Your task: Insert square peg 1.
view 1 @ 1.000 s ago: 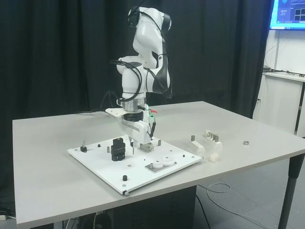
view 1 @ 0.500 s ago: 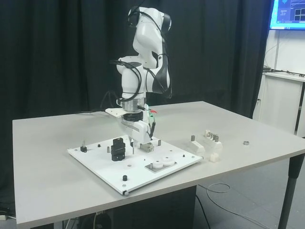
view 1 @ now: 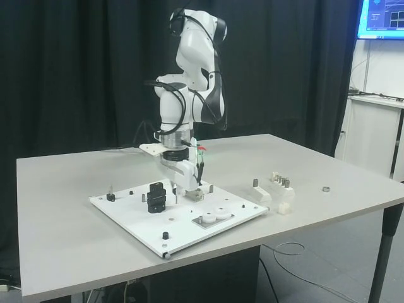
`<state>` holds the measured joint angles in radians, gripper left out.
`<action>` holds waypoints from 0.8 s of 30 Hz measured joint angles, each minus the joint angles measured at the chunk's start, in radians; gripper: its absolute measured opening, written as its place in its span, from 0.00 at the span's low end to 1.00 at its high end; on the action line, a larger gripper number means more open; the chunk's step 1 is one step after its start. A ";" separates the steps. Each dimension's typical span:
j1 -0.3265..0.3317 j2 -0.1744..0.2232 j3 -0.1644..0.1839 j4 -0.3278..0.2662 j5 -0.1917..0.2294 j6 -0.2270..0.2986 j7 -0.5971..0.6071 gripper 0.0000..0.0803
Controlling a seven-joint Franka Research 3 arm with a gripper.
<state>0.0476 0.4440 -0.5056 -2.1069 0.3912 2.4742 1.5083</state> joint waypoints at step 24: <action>0.002 -0.005 -0.019 0.024 0.015 -0.059 0.003 0.56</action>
<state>0.0501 0.4385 -0.5244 -2.0832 0.4060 2.4150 1.5109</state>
